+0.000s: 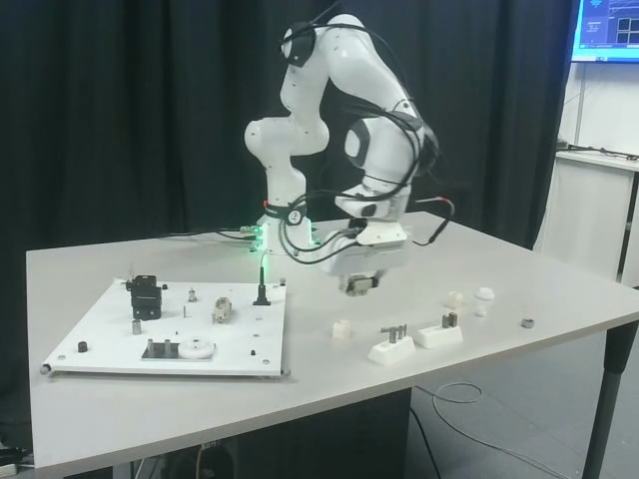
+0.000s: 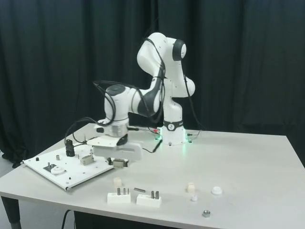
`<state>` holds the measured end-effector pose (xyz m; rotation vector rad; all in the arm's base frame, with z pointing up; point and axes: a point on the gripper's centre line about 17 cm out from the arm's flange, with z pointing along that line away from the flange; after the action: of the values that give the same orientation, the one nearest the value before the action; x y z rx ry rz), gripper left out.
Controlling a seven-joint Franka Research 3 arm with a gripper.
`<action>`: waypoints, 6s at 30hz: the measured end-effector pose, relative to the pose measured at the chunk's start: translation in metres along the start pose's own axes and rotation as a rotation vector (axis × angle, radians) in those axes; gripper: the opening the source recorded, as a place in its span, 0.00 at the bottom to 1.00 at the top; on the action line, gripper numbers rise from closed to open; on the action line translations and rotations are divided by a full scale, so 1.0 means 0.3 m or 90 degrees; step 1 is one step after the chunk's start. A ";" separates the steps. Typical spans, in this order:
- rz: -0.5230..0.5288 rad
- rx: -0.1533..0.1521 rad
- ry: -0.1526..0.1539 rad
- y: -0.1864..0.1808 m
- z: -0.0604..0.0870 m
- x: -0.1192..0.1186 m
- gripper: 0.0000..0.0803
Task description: Insert waterproof.
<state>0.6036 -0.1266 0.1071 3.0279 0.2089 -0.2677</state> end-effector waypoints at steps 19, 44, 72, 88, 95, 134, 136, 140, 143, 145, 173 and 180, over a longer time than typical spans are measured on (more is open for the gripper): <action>-0.086 -0.005 0.003 0.291 -0.042 -0.107 0.76; -0.259 0.001 -0.025 0.531 -0.016 -0.281 0.76; -0.441 -0.015 -0.045 0.654 -0.039 -0.470 0.76; -0.536 -0.062 0.019 0.657 0.003 -0.538 0.76; -0.608 -0.070 0.031 0.634 0.024 -0.558 0.76; -0.604 -0.077 0.034 0.622 0.257 -0.552 0.76; -0.603 -0.075 0.034 0.620 0.262 -0.552 0.76; -0.603 -0.074 0.033 0.618 0.266 -0.553 0.76; -0.603 -0.074 0.033 0.617 0.268 -0.553 0.76; -0.603 -0.074 0.033 0.617 0.268 -0.553 0.76; -0.601 -0.089 0.035 0.638 0.270 -0.543 0.76; -0.601 -0.093 0.033 0.649 0.276 -0.540 0.76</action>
<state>0.4599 -0.3482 0.0712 2.5545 1.5609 -0.2105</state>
